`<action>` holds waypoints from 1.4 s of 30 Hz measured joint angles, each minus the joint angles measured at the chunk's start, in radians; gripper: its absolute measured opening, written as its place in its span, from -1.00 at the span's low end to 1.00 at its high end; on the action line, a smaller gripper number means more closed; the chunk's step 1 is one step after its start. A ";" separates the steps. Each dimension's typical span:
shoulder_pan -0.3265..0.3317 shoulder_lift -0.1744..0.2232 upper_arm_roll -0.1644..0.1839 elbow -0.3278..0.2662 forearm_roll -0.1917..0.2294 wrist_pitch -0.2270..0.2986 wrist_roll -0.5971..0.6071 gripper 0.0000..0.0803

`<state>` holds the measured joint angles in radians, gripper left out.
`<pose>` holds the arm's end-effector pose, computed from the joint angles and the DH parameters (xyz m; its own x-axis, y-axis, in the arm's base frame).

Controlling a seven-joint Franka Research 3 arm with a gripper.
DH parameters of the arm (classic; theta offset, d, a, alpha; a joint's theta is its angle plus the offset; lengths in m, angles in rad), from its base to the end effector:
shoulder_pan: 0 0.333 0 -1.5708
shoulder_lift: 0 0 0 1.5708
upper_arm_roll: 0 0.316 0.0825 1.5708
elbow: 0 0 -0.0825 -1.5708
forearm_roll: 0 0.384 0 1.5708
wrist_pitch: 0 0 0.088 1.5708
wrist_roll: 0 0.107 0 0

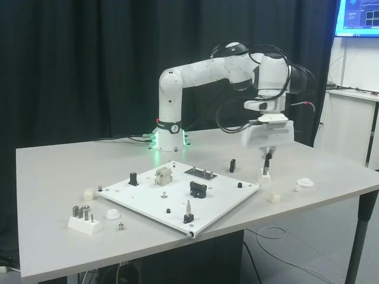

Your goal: Place USB.

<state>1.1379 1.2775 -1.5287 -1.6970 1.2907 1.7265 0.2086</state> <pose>0.6552 0.0612 0.3153 0.7282 -0.6812 0.0762 -0.6817 -0.7313 -0.0226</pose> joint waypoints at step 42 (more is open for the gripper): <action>-0.088 0.000 0.108 0.156 -0.087 0.031 -0.361 -0.84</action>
<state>1.0500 1.2777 -1.4203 -1.5411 1.2041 1.7572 -0.1527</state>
